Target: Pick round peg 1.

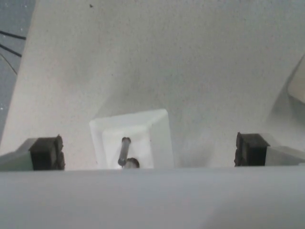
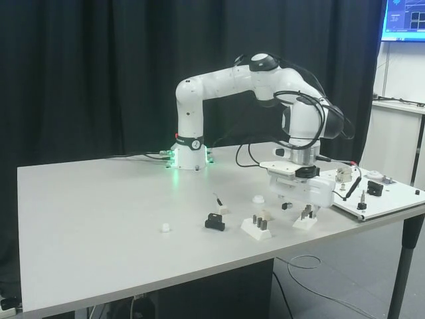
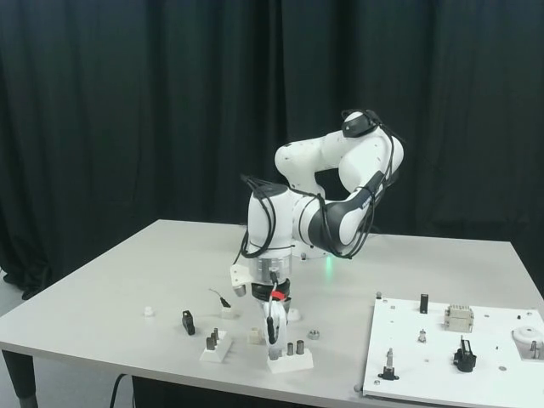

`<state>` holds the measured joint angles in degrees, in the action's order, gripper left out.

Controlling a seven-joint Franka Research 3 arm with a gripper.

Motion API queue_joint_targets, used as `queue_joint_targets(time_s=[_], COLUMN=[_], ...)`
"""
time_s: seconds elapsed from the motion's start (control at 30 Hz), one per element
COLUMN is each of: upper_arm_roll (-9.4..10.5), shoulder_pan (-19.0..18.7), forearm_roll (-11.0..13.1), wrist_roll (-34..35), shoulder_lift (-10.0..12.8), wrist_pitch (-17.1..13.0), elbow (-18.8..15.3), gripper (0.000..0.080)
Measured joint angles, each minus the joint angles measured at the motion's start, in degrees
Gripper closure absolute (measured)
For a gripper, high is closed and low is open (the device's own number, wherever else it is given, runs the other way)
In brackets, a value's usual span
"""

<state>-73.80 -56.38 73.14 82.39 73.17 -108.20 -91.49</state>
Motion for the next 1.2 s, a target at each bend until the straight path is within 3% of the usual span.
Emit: queue_joint_targets(time_s=[0.57,0.6,0.73,0.77,0.93,0.97,1.2], upper_arm_roll=[1.64,1.68,1.70,1.70,1.66,1.65,1.51], shoulder_pan=[0.0,-0.1,-0.2,-0.2,-0.2,-0.2,-0.4], forearm_roll=[0.0,0.0,0.0,0.0,0.0,0.0,0.0], wrist_roll=[0.7,0.7,0.7,0.7,0.7,0.7,0.7], shoulder_lift=[0.0,0.0,0.0,0.0,0.0,0.0,0.0], wrist_pitch=[-2.0,-2.1,-2.3,-2.3,-2.5,-2.5,-2.5], elbow=[-0.6,-0.7,-0.9,-0.9,-1.0,-1.0,-1.0], gripper=[0.0003,0.0112,0.0112,0.0296,0.0296,0.0448,0.0448])
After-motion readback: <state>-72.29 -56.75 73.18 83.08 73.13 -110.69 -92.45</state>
